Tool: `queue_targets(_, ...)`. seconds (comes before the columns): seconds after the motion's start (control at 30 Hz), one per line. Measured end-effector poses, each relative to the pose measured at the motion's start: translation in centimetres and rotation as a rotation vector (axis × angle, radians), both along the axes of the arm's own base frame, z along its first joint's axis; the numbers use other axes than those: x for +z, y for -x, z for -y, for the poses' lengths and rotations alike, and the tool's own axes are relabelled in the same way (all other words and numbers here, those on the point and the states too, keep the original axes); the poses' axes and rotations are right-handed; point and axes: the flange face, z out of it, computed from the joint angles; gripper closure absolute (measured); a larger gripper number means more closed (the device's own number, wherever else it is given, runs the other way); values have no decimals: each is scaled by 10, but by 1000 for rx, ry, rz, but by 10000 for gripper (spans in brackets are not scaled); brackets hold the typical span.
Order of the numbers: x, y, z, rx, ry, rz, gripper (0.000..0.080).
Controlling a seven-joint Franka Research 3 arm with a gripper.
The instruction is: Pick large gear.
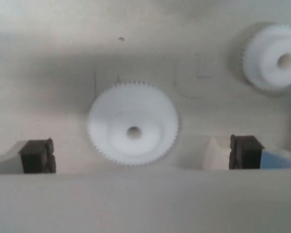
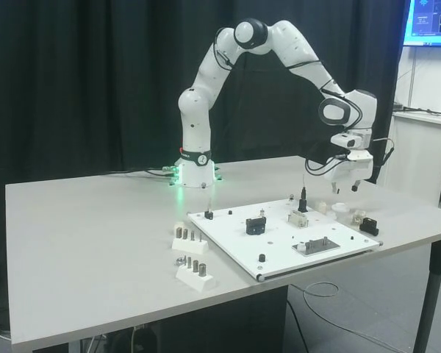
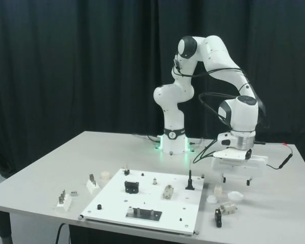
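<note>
The large gear (image 1: 133, 124) is white, with fine teeth and a centre hole, and lies flat on the grey table. My gripper (image 1: 141, 154) is open and hovers above it; its black fingertips (image 1: 37, 156) stand wide on either side of the gear without touching it. In the first room view the gripper (image 2: 345, 185) hangs a short way over the gear (image 2: 342, 208), to the right of the white board. The second room view shows the gripper (image 3: 236, 180) directly above the same gear (image 3: 236, 195).
A smaller white gear (image 1: 274, 58) lies close to the large one. The white assembly board (image 2: 279, 235) with black and grey parts sits beside them, with a black part (image 3: 218, 217) near the board's corner. White blocks with pins (image 2: 195, 271) stand left of the board.
</note>
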Motion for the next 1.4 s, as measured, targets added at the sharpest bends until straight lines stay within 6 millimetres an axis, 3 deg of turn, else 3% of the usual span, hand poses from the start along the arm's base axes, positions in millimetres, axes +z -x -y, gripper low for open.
queue_targets(1.4, -38, 22, -4, -141, -56, 59, 3)
